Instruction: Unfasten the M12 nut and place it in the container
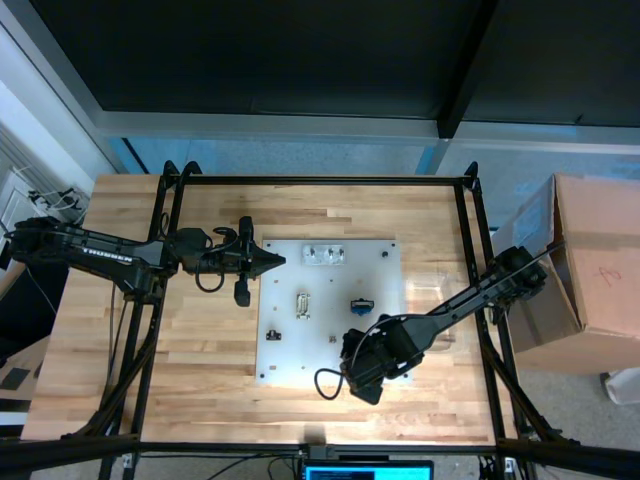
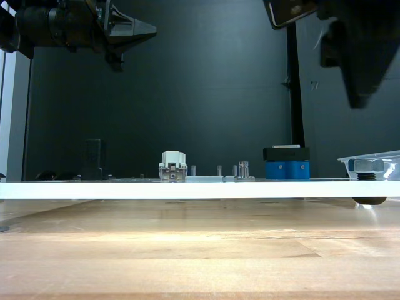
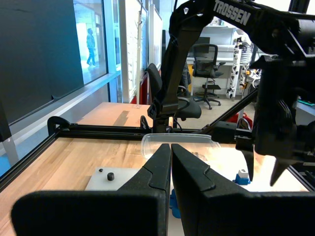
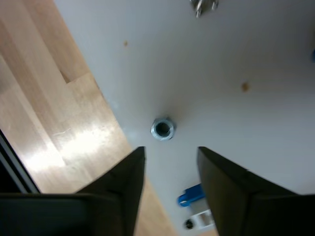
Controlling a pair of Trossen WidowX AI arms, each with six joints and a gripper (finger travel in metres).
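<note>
The small silver nut (image 2: 369, 165) sits on its stud (image 2: 367, 177) near the white board's (image 1: 300, 350) near right edge, with black ribs showing beneath it. From above, the nut (image 4: 163, 129) lies just beyond my right gripper (image 4: 171, 150), which is open and holds nothing. The right gripper (image 1: 365, 365) hangs over that spot and hides the nut in the high view; it is raised well above the nut in the low view. The clear container (image 1: 432, 285) stands right of the board. My left gripper (image 3: 170, 147) is shut, raised over the board's left edge (image 1: 268, 260).
A blue block (image 2: 286, 165) and a white connector (image 2: 173, 167) stand mid-board, with small silver posts (image 2: 243, 169) between them. A cardboard box (image 1: 590, 270) sits past the table's right side. Black frame rails (image 1: 320, 181) run around the table.
</note>
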